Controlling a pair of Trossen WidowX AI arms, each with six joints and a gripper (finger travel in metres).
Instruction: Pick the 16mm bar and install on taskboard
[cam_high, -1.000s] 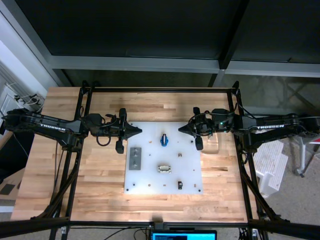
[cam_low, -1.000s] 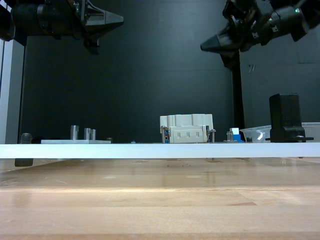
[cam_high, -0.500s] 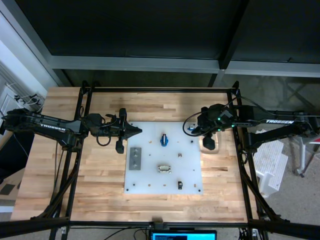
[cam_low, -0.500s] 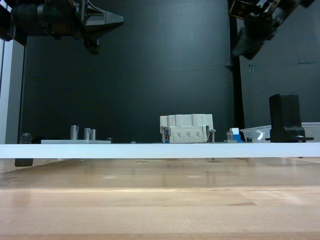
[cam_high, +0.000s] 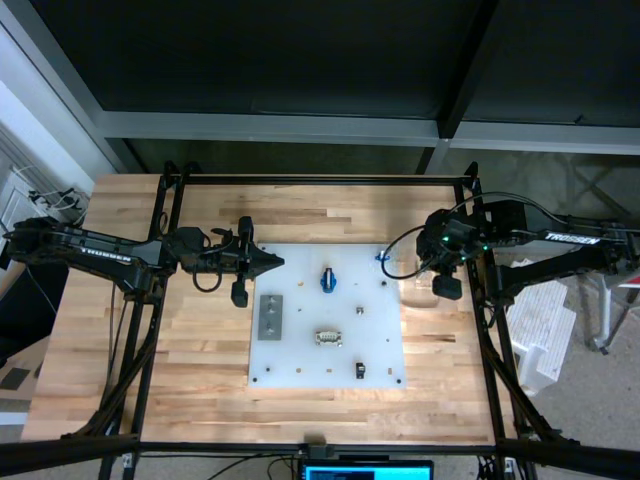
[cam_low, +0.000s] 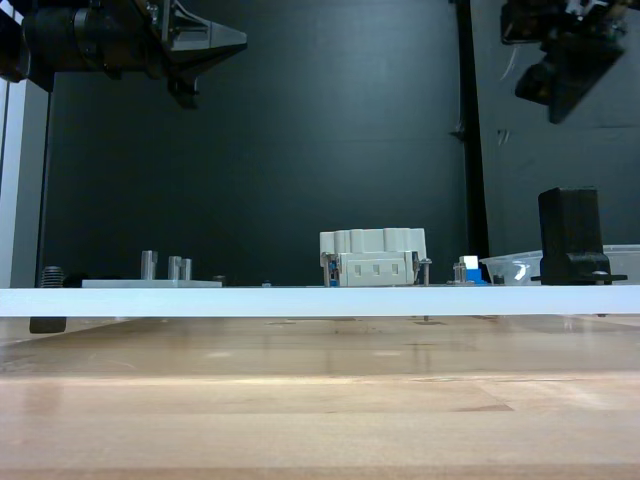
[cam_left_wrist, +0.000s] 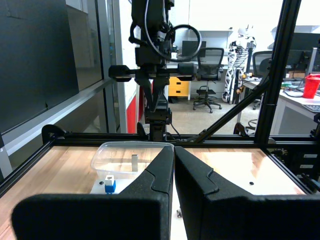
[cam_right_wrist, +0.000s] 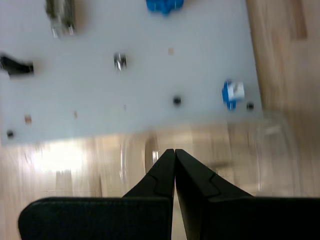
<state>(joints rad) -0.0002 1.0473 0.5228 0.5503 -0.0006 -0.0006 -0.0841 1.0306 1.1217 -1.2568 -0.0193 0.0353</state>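
The right gripper (cam_right_wrist: 175, 151) has its jaws pressed together with nothing between them; it hangs high above the tabletop (cam_high: 200, 370) and points down at a clear plastic tray (cam_right_wrist: 272, 150); the tray sits at the right edge of the taskboard (cam_right_wrist: 150, 95), toward the far corner; in the left wrist view a short grey bar (cam_left_wrist: 134, 162) stands upright inside this tray, untouched and well below the jaws; whether it is the 16mm one cannot be told.

The left gripper (cam_left_wrist: 174, 149) has its jaws clenched on nothing too; it is held level and high over the taskboard's far left corner, pointing across at the right arm.

A small blue-and-white connector (cam_right_wrist: 231, 93) sits on the white plate just beside the tray; further in are a blue knob (cam_high: 328, 281), a grey metal block (cam_high: 271, 315) with short pins near the left edge, a cream multi-pin connector (cam_high: 328, 339) near the middle, and a black block (cam_high: 359, 371) by the near edge; none of these touches either gripper.
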